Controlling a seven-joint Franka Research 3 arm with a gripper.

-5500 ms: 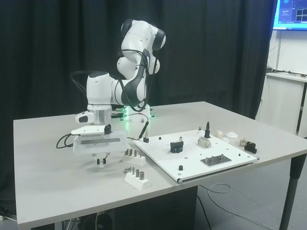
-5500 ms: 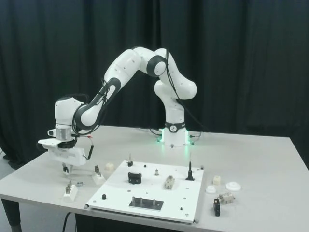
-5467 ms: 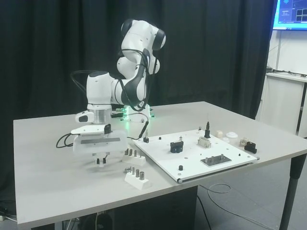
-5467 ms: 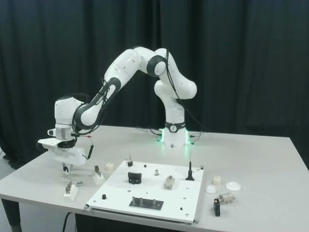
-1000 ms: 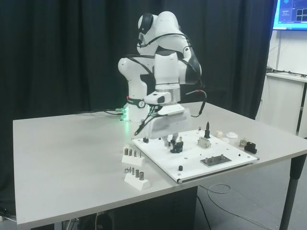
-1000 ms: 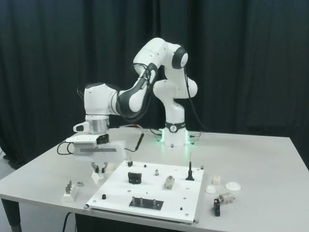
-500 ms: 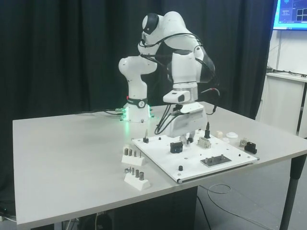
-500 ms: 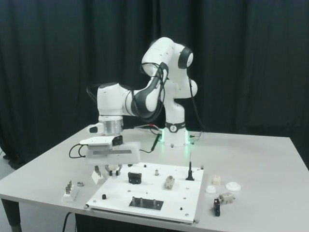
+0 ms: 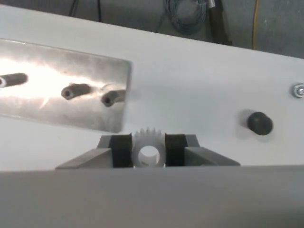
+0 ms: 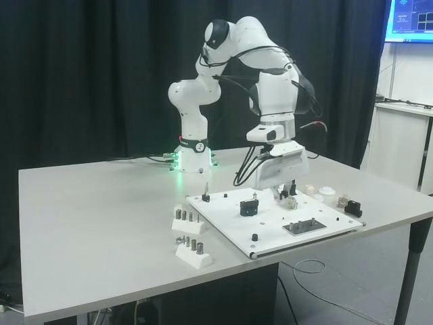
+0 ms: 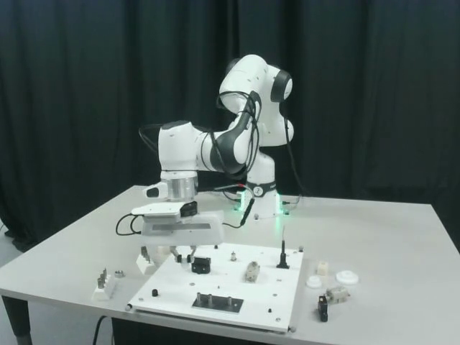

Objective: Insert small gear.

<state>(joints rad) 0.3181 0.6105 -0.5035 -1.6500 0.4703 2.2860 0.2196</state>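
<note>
In the wrist view, a small white gear (image 9: 148, 144) sits clamped between the black pads (image 9: 122, 151) of my gripper (image 9: 148, 152), which is shut on it. Below it lies the white board (image 9: 199, 90) with a grey metal plate (image 9: 57, 90) carrying three short pegs. In the first room view my gripper (image 10: 287, 193) hangs low over the far part of the white board (image 10: 230, 227), behind the metal plate (image 10: 305, 226). The second room view has my gripper (image 11: 172, 253) over the board's left edge, with the peg plate (image 11: 217, 302) near the front.
A black knob (image 9: 260, 123) and a screw head (image 9: 298, 90) stand on the board. A black clamp (image 10: 249, 207) and a tall black post (image 10: 293, 182) stand there too. Two white peg blocks (image 10: 191, 250) lie left of the board. Loose white parts (image 10: 328, 191) lie on the right.
The arm has swung from the table's left side, by the peg blocks, across to above the board. It kept travelling rightward in the first room view over the last second.
</note>
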